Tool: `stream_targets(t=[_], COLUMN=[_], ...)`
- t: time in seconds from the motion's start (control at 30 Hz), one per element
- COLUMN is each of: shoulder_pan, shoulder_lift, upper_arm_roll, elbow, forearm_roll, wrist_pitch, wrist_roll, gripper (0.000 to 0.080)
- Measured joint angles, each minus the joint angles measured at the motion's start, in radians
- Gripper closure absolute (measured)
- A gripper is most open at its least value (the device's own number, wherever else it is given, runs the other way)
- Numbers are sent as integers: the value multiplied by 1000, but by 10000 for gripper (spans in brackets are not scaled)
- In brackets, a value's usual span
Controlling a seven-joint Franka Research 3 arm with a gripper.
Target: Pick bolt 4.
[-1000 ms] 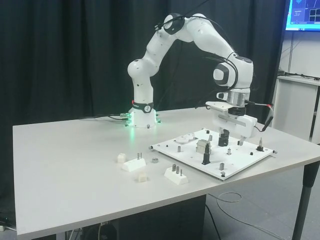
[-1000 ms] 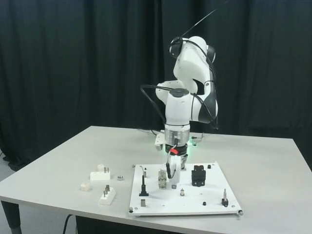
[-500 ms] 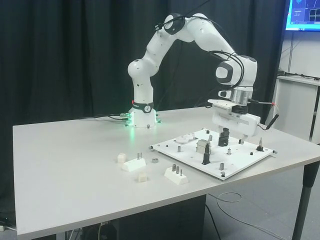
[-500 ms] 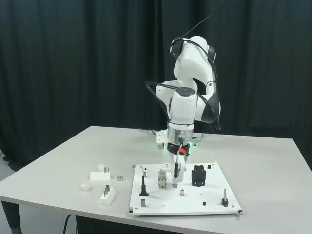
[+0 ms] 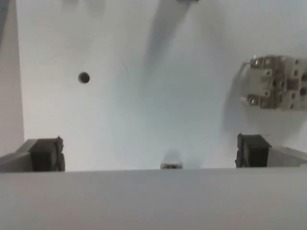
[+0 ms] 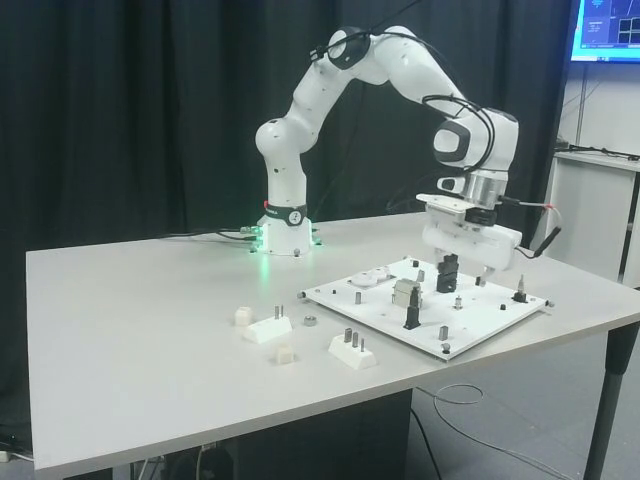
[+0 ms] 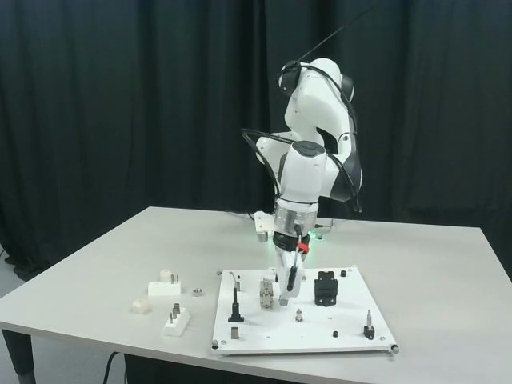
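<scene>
A small grey bolt (image 6: 458,300) (image 7: 298,314) stands upright on the white board (image 6: 500,318) (image 7: 256,332). My gripper (image 6: 466,268) (image 7: 290,290) hangs tilted just above the board, over that bolt and a little toward the arm's base. It is open, with nothing between the fingers. In the wrist view the gripper (image 5: 148,153) shows both black fingertips (image 5: 45,154) wide apart. The bolt's top (image 5: 171,166) shows between them, at the edge of the hand's body.
On the board stand a black block (image 6: 449,272) (image 7: 325,288), a grey connector (image 5: 276,81) (image 6: 405,295) (image 7: 266,294), a black plug (image 6: 411,318) (image 7: 234,308) and another bolt (image 6: 519,292) (image 7: 369,326). White holders (image 6: 268,328) (image 6: 353,350) lie on the table beside it.
The gripper has drifted a little away from the arm's base across the board and tilted slightly. It stays open and nothing on the board has moved.
</scene>
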Motion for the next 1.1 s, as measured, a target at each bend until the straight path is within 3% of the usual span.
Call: stream_targets(t=[0.33, 0.53, 0.7, 0.9, 1.1], shoulder_pan=[-43, -109, -205, -354, -470], shoulder_lift=[-12, -37, -67, -108, -140], upper_arm_roll=[2, 36, 108, 229, 312], elbow=[9, 8, 2, -29, -70], forearm_roll=[-71, -122, -172, -228, -245], wrist_pitch=[-51, -92, -123, -131, -129], wrist_roll=[-83, -133, -158, -192, -245], gripper=[3, 3, 3, 3, 3])
